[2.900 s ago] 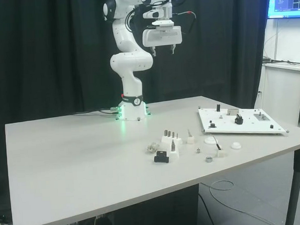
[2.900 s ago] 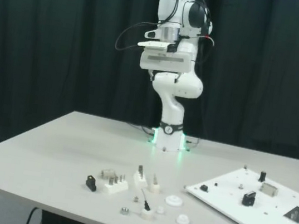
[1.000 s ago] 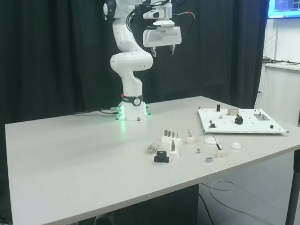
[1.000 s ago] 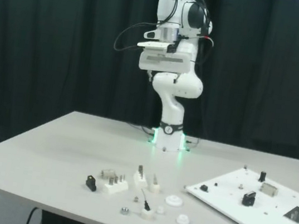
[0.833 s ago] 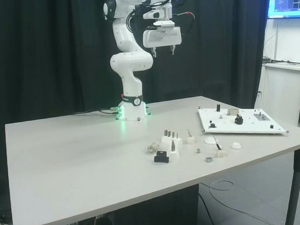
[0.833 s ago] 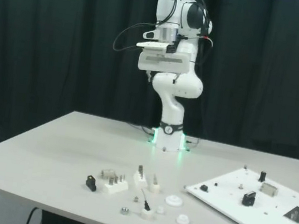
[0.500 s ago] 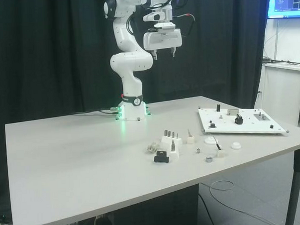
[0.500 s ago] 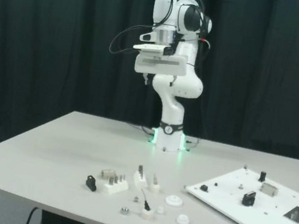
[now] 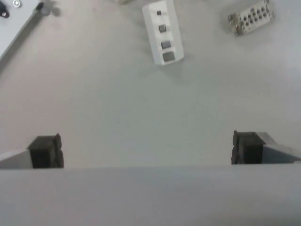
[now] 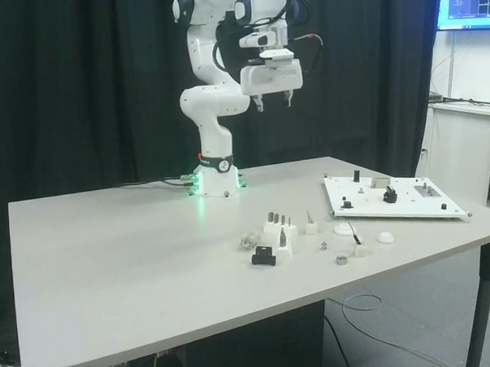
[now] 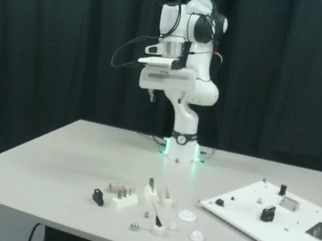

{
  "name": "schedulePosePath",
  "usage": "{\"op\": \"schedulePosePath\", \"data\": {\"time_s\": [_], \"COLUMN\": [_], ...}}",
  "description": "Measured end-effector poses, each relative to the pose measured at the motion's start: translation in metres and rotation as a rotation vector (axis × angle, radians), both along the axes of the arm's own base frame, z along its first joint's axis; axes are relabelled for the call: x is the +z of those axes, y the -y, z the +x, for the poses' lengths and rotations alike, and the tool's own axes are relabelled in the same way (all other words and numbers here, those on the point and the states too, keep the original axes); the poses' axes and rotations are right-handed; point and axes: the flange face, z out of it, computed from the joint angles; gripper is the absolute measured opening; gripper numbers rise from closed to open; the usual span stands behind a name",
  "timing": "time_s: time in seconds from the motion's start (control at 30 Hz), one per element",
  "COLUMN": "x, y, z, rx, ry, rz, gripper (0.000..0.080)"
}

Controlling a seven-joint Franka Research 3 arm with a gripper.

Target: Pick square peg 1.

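A white peg holder (image 9: pixel 162 33) lies on the grey table (image 10: pixel 126 245) with several grey square-topped pegs standing in it. I cannot tell which one is square peg 1. The same holder (image 10: pixel 280 231) sits near the table's front, and in the second room view the holder (image 11: pixel 123 200) is left of the middle. My gripper (image 10: pixel 274 101) hangs high above the table, between the arm's base and the holder. It is open, with the black fingertips (image 9: pixel 44 151) far apart and nothing between them. Seen from the second room view, the gripper (image 11: pixel 164 97) is well above the parts.
A white board (image 10: pixel 392 201) with small black and grey fixtures lies at the table's right side. A pin connector (image 9: pixel 249 17) and a black clip (image 10: pixel 264 256) rest by the holder. White discs (image 10: pixel 344 228), a nut (image 10: pixel 341 260) and small white blocks (image 11: pixel 164 201) lie nearby.
The arm has swung out from its base toward the table's front and the gripper has come down a little. The parts on the table have not moved.
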Motion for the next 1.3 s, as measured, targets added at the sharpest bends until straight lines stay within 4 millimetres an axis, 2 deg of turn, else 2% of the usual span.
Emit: {"op": "schedulePosePath", "data": {"time_s": [0.7, 1.3], "x": [-0.059, -0.106], "y": [-0.005, -0.007], "z": [0.049, 0.077], "rx": [0.044, 0.086], "ry": [0.011, -0.004], "rz": [-0.013, -0.023], "gripper": [0.0800, 0.0800]}}
